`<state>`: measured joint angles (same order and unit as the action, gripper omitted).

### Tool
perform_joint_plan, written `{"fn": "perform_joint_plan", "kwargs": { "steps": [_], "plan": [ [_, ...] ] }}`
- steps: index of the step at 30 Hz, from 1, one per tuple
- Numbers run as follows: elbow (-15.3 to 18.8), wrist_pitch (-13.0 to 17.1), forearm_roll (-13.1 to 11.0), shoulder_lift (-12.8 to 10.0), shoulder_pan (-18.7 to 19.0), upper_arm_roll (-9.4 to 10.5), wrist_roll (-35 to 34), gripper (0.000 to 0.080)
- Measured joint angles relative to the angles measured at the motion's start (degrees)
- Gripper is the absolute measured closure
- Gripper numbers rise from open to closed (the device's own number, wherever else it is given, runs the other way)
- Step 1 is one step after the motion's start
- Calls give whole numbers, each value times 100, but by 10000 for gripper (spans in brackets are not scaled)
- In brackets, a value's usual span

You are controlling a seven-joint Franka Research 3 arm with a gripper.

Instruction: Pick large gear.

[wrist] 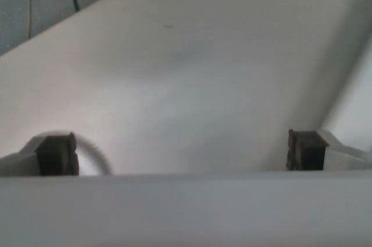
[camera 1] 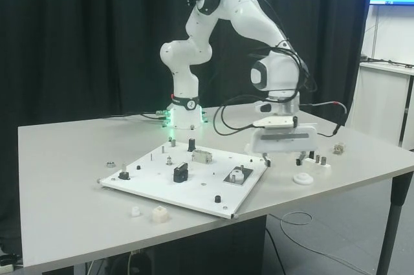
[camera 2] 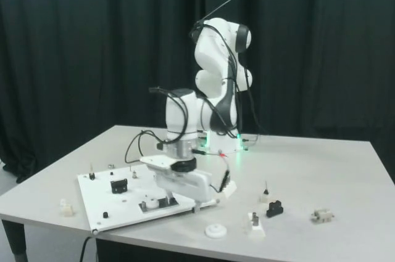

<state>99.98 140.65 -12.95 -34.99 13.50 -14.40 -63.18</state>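
— Black curtains back the grey table; where does the claw stand?
— Above the table beside the white board's edge, fingers spread wide, nothing between them.
— And the large gear?
— White, flat on the table, below and just outside one fingertip.

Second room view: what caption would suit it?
White robot arm's open gripper hovering near the board, large gear lying on the grey table.

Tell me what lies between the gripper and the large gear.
Nothing: in the first room view, only bare grey table separates the open gripper from the large gear, which sits just off the white board.
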Motion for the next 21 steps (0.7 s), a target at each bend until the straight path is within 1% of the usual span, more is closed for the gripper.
{"fn": "perform_joint_plan", "kwargs": {
  "steps": [7, 14, 21],
  "plan": [
    [-135, 170, 15, -221, 227, 0, 0, 3],
    [-289, 173, 22, -422, 362, 0, -3, 3],
    [-348, 135, 39, -557, 485, 0, -3, 3]
  ]
}}
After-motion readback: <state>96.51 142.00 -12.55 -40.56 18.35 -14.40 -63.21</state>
